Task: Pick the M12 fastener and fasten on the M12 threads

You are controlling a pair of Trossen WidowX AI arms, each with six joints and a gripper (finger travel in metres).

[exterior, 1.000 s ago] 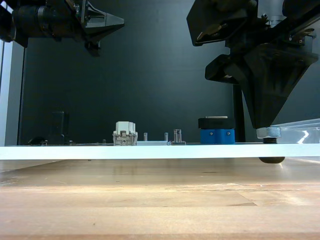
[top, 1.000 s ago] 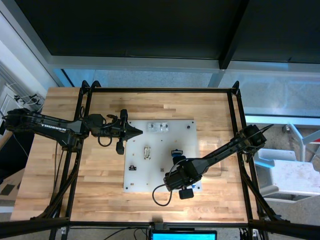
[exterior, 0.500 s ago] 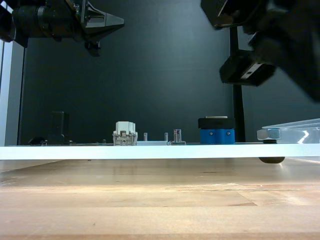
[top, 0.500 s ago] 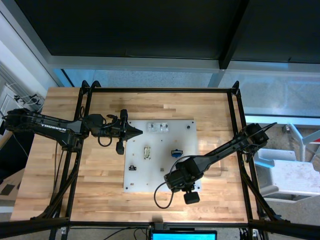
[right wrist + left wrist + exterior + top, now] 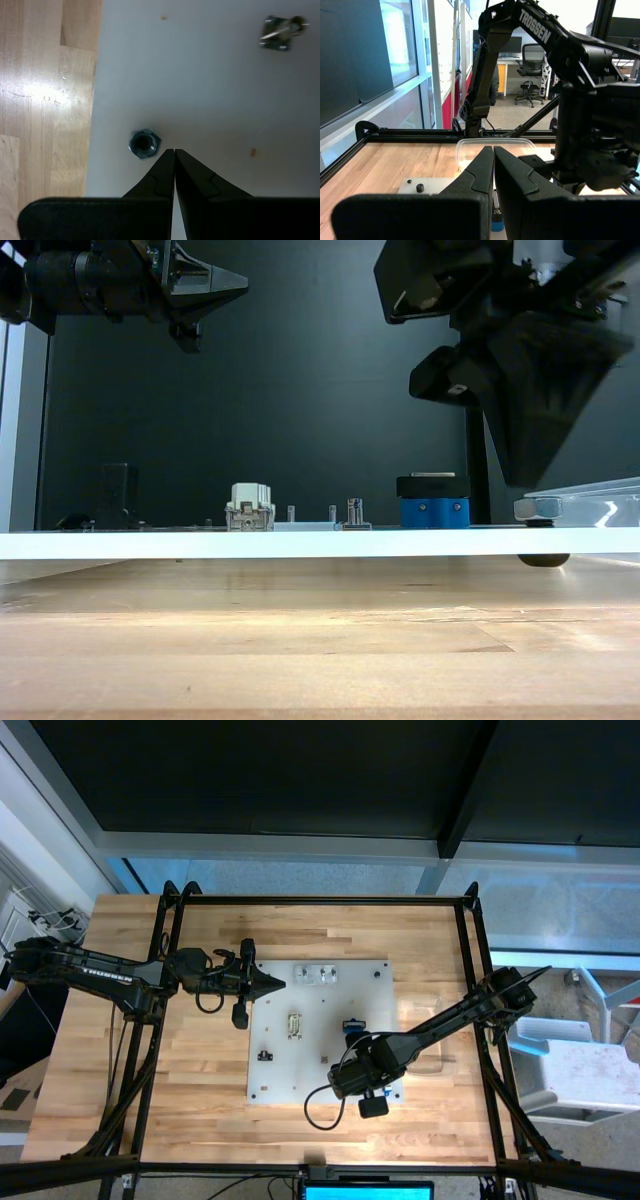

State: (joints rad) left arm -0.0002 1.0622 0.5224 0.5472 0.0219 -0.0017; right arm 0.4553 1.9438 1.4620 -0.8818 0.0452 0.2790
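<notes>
Swung back since half a second ago, the right gripper hangs just above the nut, fingers pressed together on nothing; the nut sits on its stud near the board edge; the left gripper, likewise closed, hovers high over the board's left edge; "TROSSEN" reads on the right arm.

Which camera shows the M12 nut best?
Right wrist view: nut whole from above, beside the shut right gripper. Low view: side-on, on its stud. High view: hidden under the right arm. Left wrist view: absent. The left gripper, shut, hangs above the board's left edge.
</notes>
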